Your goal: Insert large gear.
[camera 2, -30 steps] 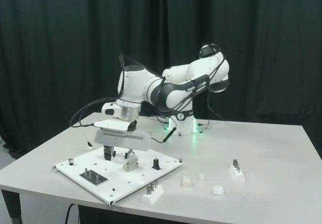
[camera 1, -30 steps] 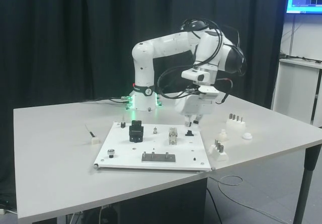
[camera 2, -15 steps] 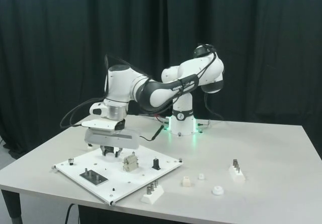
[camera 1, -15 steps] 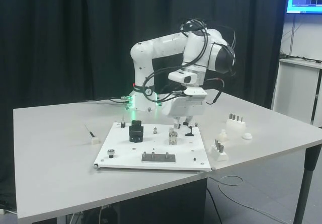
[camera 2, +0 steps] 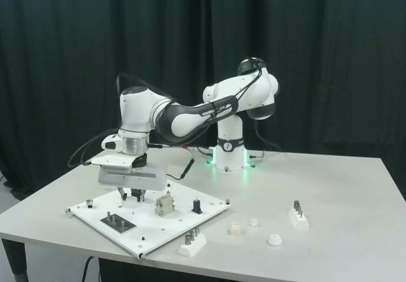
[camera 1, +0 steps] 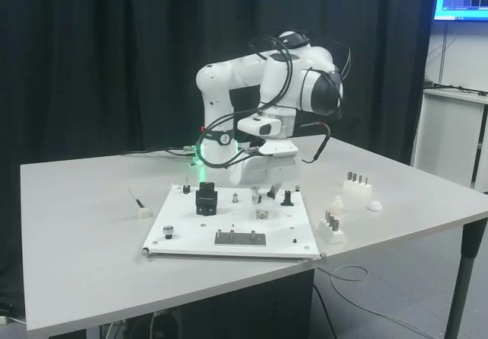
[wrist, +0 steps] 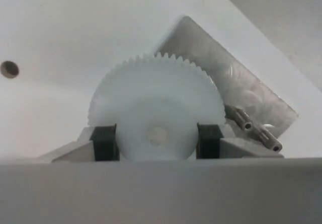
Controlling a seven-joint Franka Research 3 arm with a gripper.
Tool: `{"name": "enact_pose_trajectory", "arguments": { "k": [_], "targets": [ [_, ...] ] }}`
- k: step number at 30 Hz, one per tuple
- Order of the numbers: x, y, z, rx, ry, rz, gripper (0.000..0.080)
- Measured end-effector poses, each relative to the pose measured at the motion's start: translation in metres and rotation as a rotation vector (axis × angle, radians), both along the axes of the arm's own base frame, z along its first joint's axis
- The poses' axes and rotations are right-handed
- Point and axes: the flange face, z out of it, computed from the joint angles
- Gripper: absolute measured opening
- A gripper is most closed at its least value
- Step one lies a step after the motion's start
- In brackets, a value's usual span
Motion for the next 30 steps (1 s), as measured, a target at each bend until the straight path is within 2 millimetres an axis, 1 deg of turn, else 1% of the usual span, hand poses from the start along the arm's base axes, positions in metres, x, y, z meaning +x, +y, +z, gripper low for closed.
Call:
{"name": "enact_pose_trajectory", "arguments": {
  "k": [15, 30],
  "targets": [
    [0.009, -0.027, -0.014, 0.037, 0.006, -0.014, 0.0334],
    [0.016, -0.044, -0.033, 0.074, 0.032, -0.019, 0.0334]
  ]
}}
